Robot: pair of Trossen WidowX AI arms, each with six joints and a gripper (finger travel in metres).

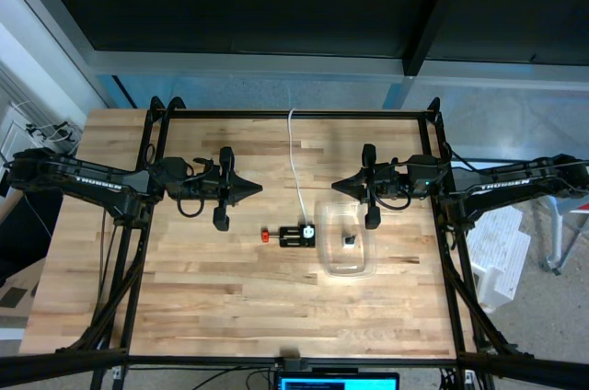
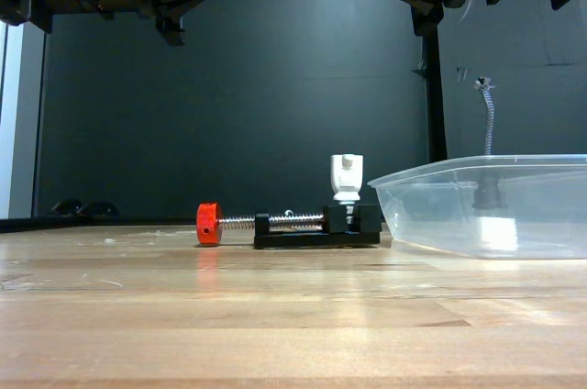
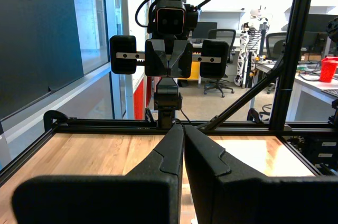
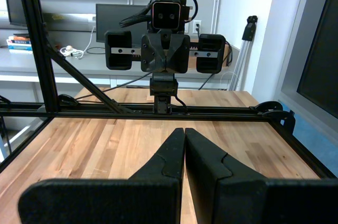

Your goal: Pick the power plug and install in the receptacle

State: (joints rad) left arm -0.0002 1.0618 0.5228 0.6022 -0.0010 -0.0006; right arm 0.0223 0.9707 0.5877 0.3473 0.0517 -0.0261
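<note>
The power plug [image 1: 351,242] is a tiny black block lying inside the clear tray [image 1: 346,264], right of centre. The receptacle [image 1: 306,233], a small white socket [image 2: 347,177] on a long white cable [image 1: 295,160], stands upright in a black clamp [image 2: 316,227] with a red knob [image 2: 208,224]. My left gripper [image 1: 259,189] hovers high over the table, left of the clamp, shut and empty. My right gripper [image 1: 335,186] hovers high, just behind the tray, shut and empty. In the wrist views each shut gripper [image 3: 183,129] [image 4: 184,132] faces the other arm.
A black metal frame [image 1: 294,115] borders the wooden table [image 1: 184,289]. A screen [image 1: 337,381] sits at the table's near edge. The tray's wall [image 2: 486,215] rises right of the clamp in the low view.
</note>
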